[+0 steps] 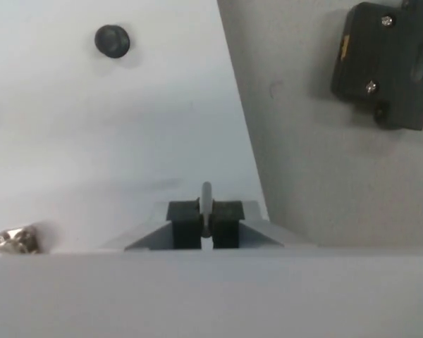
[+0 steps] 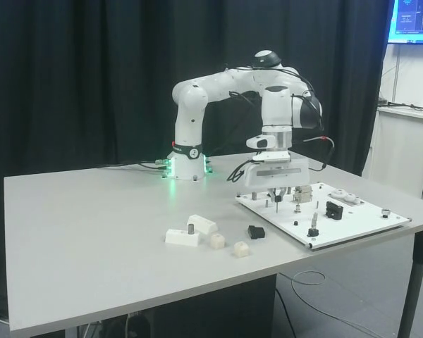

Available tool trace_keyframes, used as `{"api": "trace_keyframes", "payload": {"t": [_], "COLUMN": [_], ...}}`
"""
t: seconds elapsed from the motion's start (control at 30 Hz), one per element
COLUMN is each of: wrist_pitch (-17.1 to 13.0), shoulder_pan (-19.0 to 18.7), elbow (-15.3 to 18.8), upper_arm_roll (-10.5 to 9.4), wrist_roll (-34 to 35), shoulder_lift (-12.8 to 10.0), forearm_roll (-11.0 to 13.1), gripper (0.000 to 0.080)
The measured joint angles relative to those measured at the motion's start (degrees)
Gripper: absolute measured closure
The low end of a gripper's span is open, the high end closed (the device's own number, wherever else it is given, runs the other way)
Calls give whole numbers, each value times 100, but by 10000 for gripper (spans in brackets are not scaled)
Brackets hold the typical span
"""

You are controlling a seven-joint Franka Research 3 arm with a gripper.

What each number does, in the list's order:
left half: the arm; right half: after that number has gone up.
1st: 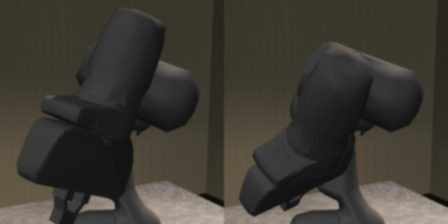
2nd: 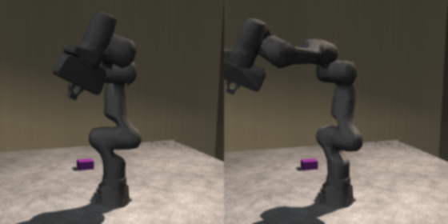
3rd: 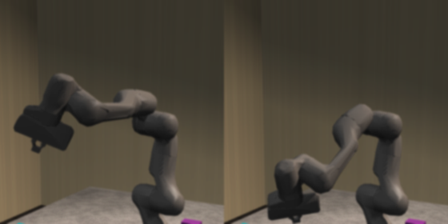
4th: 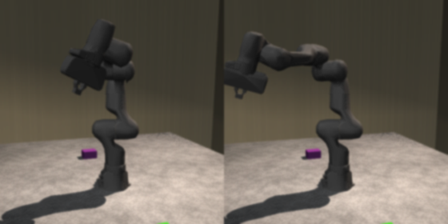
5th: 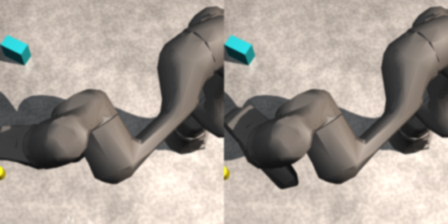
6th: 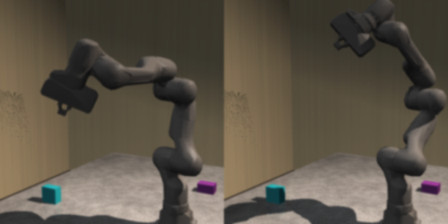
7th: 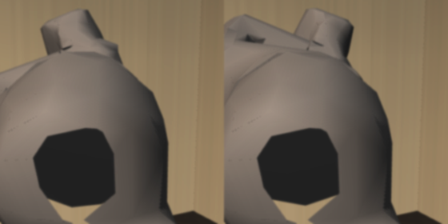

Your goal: Insert round peg 1.

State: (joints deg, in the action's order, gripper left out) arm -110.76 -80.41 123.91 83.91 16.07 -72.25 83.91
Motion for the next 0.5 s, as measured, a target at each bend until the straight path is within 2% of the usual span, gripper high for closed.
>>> {"api": "trace_keyframes", "payload": {"t": [0.5], "wrist_pitch": [51], "shoulder_pan": [-77], "elbow": [-9], "upper_arm_roll": [-23], "wrist_roll": [70], "shoulder_lift": [4], "forearm_roll": [-61], "gripper": [772]}}
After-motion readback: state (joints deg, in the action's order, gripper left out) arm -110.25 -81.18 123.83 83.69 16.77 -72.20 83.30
